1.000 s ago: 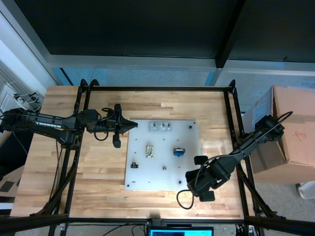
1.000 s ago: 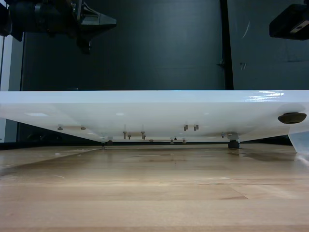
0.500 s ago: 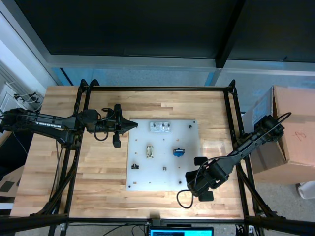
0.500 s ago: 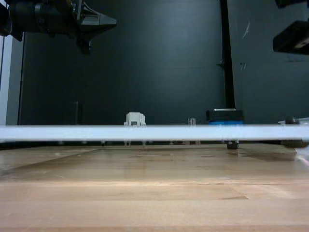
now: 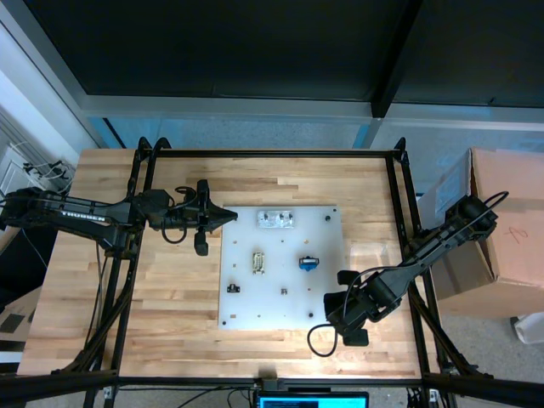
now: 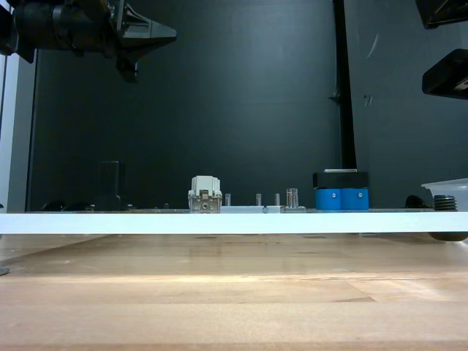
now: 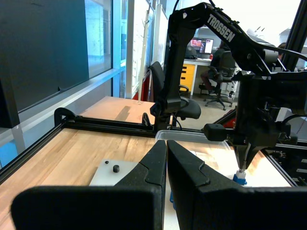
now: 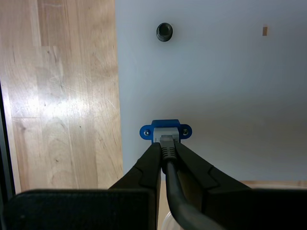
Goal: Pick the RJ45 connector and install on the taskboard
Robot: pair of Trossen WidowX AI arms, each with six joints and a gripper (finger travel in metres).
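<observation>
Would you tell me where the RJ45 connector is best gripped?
By the boot behind its plug, from above, as the right gripper holds the RJ45 connector now: it stands upright at the blue socket. The left gripper hovers shut above the board, far left corner.

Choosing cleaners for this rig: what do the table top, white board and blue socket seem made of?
Table top: jointed wood strips, grain showing, light sheen. Board: smooth white plastic, probably; uniform, grainless. Blue socket: likely moulded plastic, matte. Right gripper holds the RJ45 connector at that socket, seating unclear; left gripper, shut, hovers over the board's left edge.
</observation>
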